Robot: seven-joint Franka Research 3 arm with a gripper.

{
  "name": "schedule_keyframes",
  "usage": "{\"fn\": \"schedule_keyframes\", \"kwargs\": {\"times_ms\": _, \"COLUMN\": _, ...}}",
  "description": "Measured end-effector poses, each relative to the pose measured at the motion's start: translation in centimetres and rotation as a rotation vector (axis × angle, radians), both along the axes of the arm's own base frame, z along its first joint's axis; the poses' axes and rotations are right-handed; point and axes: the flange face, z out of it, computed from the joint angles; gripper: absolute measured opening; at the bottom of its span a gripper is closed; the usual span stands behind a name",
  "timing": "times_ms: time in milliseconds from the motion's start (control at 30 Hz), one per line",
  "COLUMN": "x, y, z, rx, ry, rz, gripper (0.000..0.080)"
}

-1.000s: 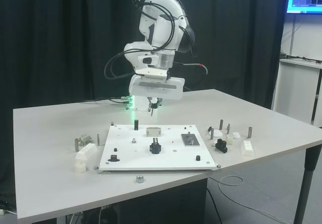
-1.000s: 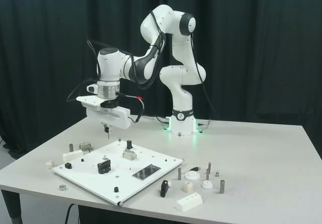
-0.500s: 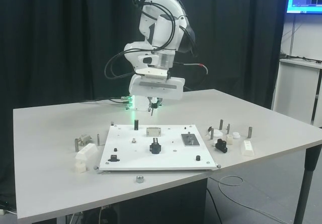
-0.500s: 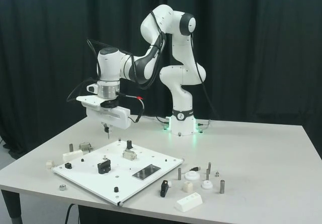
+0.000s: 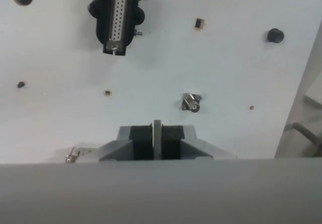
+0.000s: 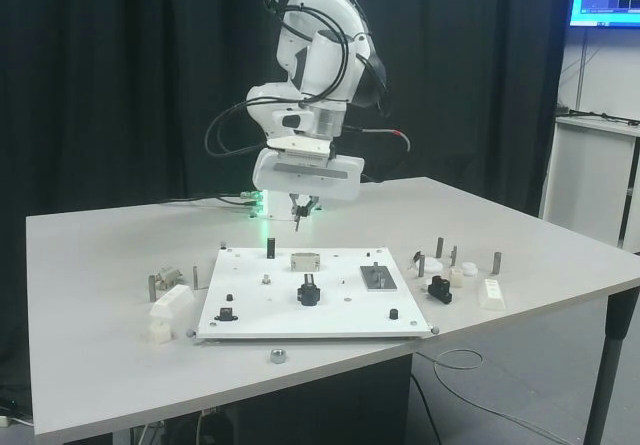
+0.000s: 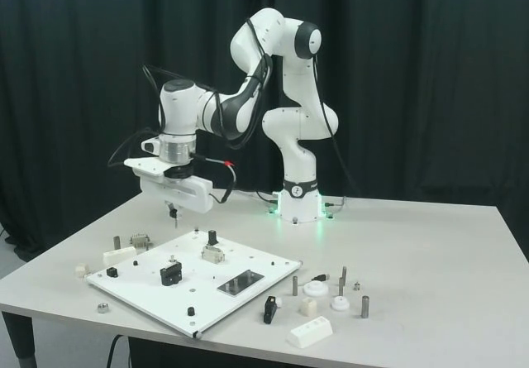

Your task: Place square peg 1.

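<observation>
A thin grey square peg (image 5: pixel 157 133) is clamped upright between my black fingers (image 5: pixel 140 142). My gripper (image 5: pixel 157 144) is shut on it and hangs above the white board (image 5: pixel 60 113). Below it the wrist view shows two small square holes (image 5: pixel 199 23) (image 5: pixel 106 92), a metal connector (image 5: pixel 191 102) and a black D-sub socket (image 5: pixel 118 15). From the room, the gripper (image 6: pixel 298 208) (image 7: pixel 172 209) hovers over the far left part of the board (image 6: pixel 340 310) (image 7: pixel 216 306), and the peg's tip (image 6: pixel 297 221) is well above it.
On the board stand a black post (image 6: pixel 270 249), a grey connector block (image 6: pixel 305 261), a black clamp (image 6: pixel 307 292) and a metal plate (image 6: pixel 378 278). White blocks (image 6: pixel 172 307) lie left of the board, a nut (image 6: pixel 277 356) in front, several pegs and white parts (image 6: pixel 455 265) to the right.
The gripper with the peg has shifted a little to the left and slightly up over the board's far side. Nothing on the table has moved.
</observation>
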Motion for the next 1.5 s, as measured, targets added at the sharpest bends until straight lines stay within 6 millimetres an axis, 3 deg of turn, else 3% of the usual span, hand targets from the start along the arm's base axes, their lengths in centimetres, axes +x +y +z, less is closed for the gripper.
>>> {"fn": "schedule_keyframes", "kwargs": {"times_ms": 367, "x": 0.4, "y": 0.4, "z": -0.6, "rx": 0.015, "ry": 0.014, "rz": 0.185, "gripper": 0.0032}}
{"fn": "schedule_keyframes", "kwargs": {"times_ms": 833, "x": 1.9, "y": 4.8, "z": -1.9, "rx": 0.048, "ry": 0.019, "rz": 0.328, "gripper": 0.0032}}
{"fn": "schedule_keyframes", "kwargs": {"times_ms": 1133, "x": 3.0, "y": 10.7, "z": -3.4, "rx": 0.102, "ry": 0.006, "rz": 0.357, "gripper": 0.0032}}
{"fn": "schedule_keyframes", "kwargs": {"times_ms": 1500, "x": 4.2, "y": 20.9, "z": -4.8, "rx": 0.132, "ry": -0.028, "rz": 0.349, "gripper": 0.0032}}
